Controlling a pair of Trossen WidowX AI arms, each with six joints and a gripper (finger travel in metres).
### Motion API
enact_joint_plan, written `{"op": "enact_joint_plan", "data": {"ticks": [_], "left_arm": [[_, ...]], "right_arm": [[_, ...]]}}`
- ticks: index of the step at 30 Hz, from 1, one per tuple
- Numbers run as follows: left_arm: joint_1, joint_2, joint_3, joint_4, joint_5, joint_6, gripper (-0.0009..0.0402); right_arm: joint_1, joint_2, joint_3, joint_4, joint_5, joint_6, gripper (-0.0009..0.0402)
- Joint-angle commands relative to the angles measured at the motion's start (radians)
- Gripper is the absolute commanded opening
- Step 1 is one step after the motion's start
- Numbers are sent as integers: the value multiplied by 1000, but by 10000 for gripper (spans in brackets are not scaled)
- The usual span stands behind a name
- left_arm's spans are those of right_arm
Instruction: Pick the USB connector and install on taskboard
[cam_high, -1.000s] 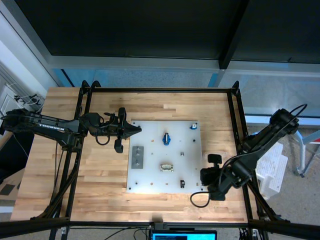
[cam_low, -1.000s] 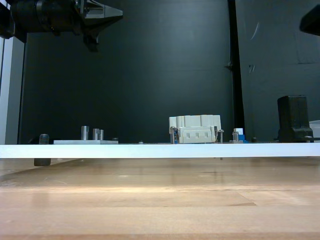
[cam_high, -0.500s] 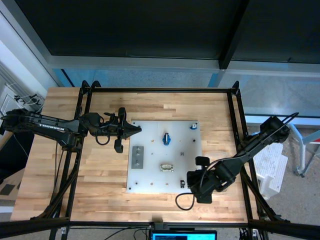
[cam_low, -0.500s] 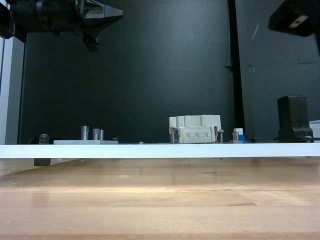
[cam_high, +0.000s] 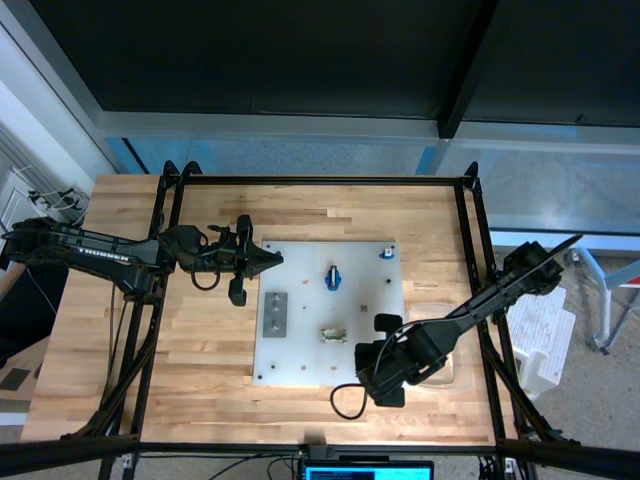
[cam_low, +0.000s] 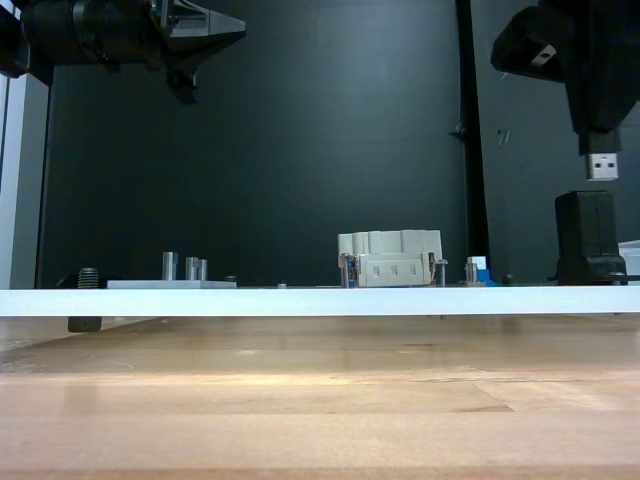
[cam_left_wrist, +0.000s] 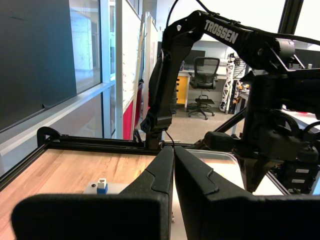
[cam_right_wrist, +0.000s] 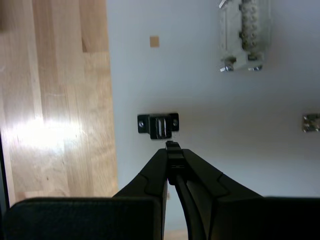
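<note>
The surface (cam_high: 200, 340) is light wood with a black frame (cam_high: 320, 181) round it. The room behind it is dark. The taskboard (cam_high: 300, 345) is a flat white plate lying in the middle of the surface.

The right pincer (cam_right_wrist: 172, 151) is squeezed tight on the USB connector (cam_low: 601, 164). The connector hangs straight down out of the pincer tips, with its shiny metal end at the bottom. Right under the pincer, a small black socket (cam_low: 589, 238) stands on the taskboard. The metal end is just above the socket with a thin gap between them, so they do not touch. In the right wrist view the connector lines up with the socket. Further past the pincer tips sits a pale socket with many pins (cam_right_wrist: 243, 35). A clear tray (cam_high: 440, 315) lies on the wood just beside the taskboard, under the right arm.

The left pincer (cam_high: 270, 258) hangs high in the air over the far left corner of the taskboard, well apart from the right pincer. Its two fingers (cam_left_wrist: 157, 175) are pressed together and hold nothing. Far past its tips a small blue and white piece (cam_left_wrist: 102, 186) sits on the taskboard.
</note>
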Motion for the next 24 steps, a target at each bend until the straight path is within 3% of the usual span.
{"op": "enact_joint_plan", "data": {"ticks": [1,24], "left_arm": [[0,0,0,0,0,0,0],[0,0,0,0,0,0,0]], "right_arm": [[-8,21,16,1,0,-11,0],[-18,43,19,27,-5,-20,0]]}}
